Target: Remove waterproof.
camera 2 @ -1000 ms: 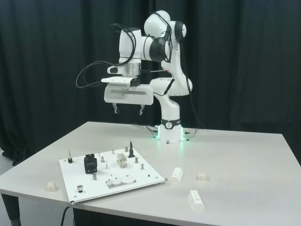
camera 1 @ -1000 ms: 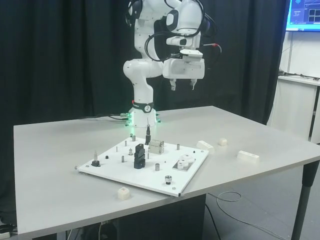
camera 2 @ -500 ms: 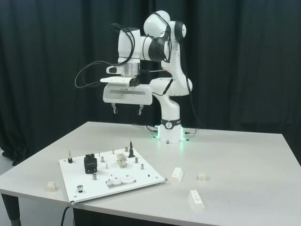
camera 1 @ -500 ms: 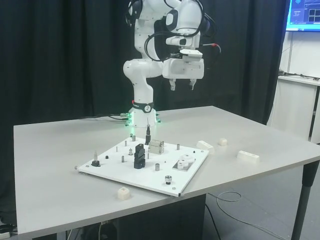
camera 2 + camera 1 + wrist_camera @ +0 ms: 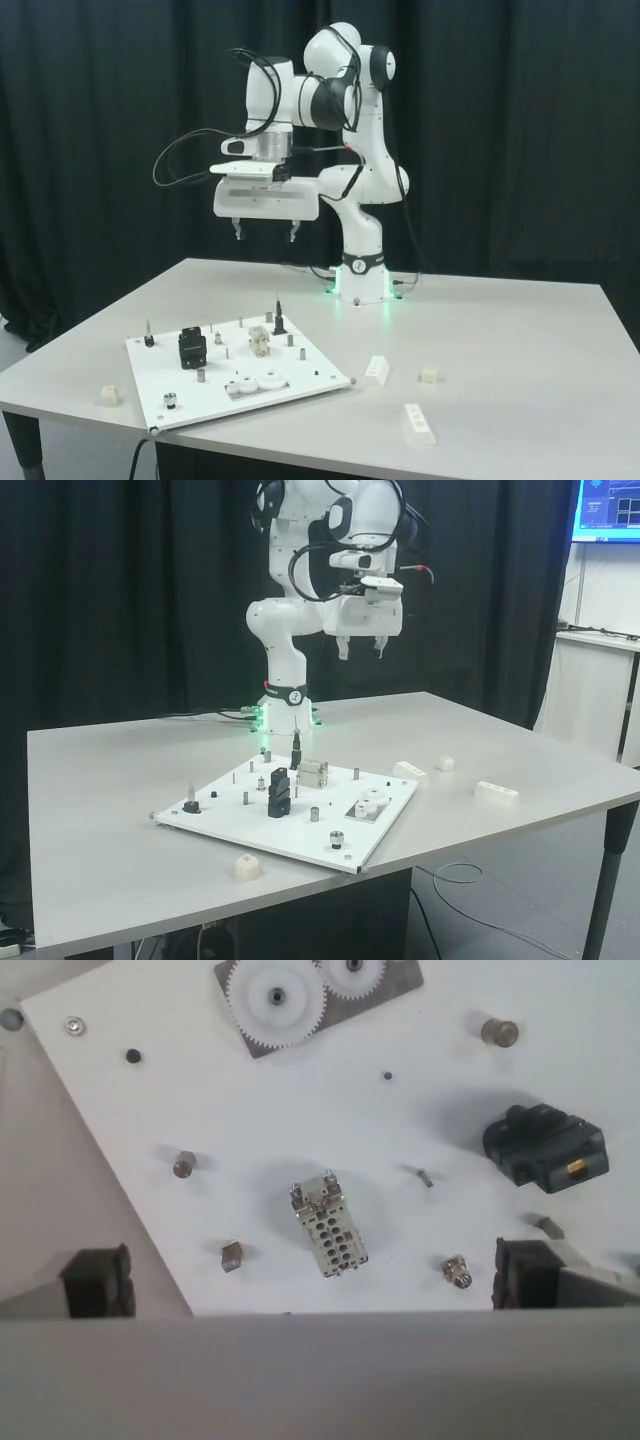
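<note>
A white board point(image 5: 225, 815) point(image 5: 300, 385) lies on the grey table and carries small parts. Among them are a black connector block point(image 5: 545, 1147) point(image 5: 277, 790) point(image 5: 192, 347), a pale multi-pin connector point(image 5: 328, 1225) point(image 5: 312, 772) point(image 5: 259, 340) and two white gears point(image 5: 277, 1000) point(image 5: 255, 382). I cannot tell which part is the waterproof one. My gripper point(image 5: 360, 652) point(image 5: 264, 233) point(image 5: 310, 1278) hangs high above the board, open and holding nothing. In the wrist view its black fingertips point(image 5: 97, 1282) stand far apart, and the multi-pin connector lies between them far below.
Pegs and studs point(image 5: 184, 1164) stick up from the board. White blocks lie loose on the table: one near the front edge point(image 5: 247, 865) point(image 5: 109, 395), three to the board's side point(image 5: 410, 771) point(image 5: 445, 763) point(image 5: 496, 792). The arm's base point(image 5: 362, 285) glows green behind the board.
The open gripper has risen steadily and drifted a little sideways above the board. Nothing on the board or table has moved.
</note>
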`<state>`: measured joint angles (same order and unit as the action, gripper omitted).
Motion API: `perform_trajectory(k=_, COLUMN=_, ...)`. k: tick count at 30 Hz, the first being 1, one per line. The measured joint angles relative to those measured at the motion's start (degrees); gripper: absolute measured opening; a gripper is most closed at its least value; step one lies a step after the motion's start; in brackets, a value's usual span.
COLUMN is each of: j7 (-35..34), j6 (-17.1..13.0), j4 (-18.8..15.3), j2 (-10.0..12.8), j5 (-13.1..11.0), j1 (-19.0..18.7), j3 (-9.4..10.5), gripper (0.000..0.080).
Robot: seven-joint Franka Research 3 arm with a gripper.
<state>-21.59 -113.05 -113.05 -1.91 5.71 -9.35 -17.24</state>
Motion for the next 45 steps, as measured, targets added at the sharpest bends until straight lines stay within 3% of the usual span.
perform_trajectory(k=8, j7=1.75, j6=0.27, j4=0.4, j2=0.0, j5=0.73, j1=0.2, j3=-0.09, gripper=0.08)
perform_trajectory(k=15, j7=7.77, j6=1.29, j4=0.43, j2=0.21, j5=1.78, j1=0.63, j3=-0.58, gripper=0.08)
perform_trajectory(k=28, j7=16.67, j6=2.65, j4=0.0, j2=2.78, j5=1.75, j1=2.09, j3=-2.7, gripper=0.08)
perform_trajectory(k=38, j7=21.13, j6=1.83, j4=-2.56, j2=4.26, j5=1.34, j1=2.79, j3=-2.87, gripper=0.08)
perform_trajectory(k=45, j7=23.38, j6=-0.82, j4=-6.17, j2=4.61, j5=1.31, j1=3.02, j3=-2.88, gripper=0.08)
